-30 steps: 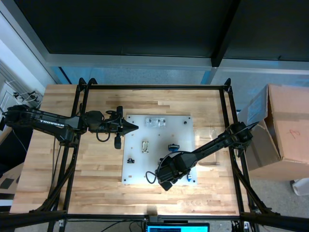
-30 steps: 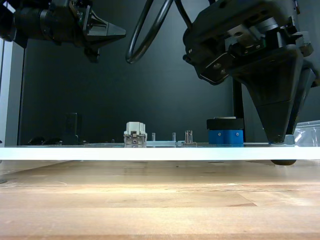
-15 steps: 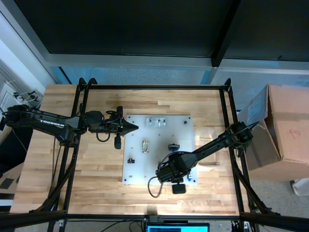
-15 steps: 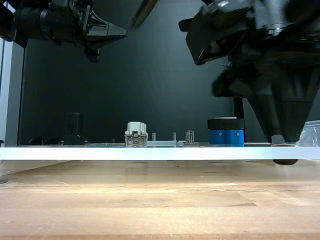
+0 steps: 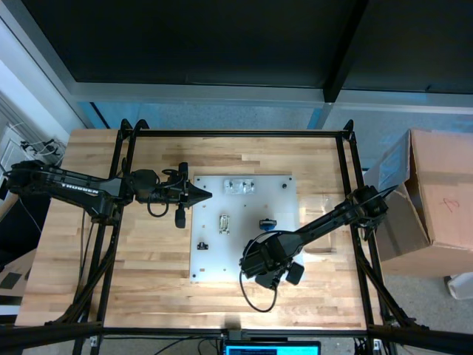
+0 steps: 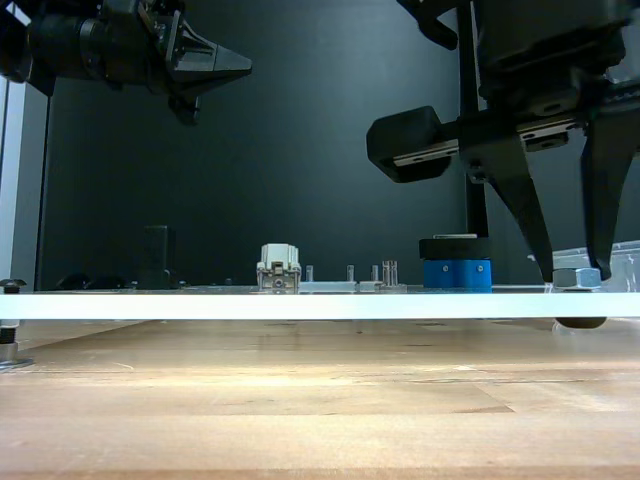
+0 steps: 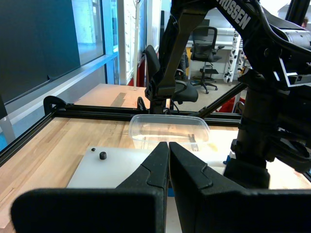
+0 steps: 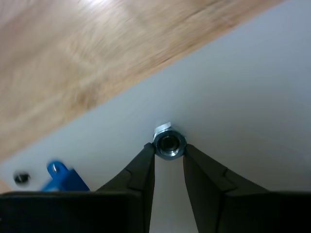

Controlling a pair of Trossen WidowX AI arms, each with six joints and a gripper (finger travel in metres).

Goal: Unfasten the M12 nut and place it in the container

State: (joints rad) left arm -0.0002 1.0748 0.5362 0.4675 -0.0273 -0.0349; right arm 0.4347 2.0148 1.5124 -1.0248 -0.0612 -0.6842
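The right end effector [image 8: 169,151] grips the silver M12 nut [image 8: 169,144], which sits low on its stud at the white board's [image 5: 222,259] near right edge. Its wrist has rotated in the last second, so unscrewing seems under way. The left end effector [image 7: 168,148], clenched and empty, hovers over the board's left edge.

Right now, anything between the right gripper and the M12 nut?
Nothing: right wrist view shows the right gripper's fingertips touching the M12 nut on both sides, at board level. Left gripper hovers shut by the board's left edge.
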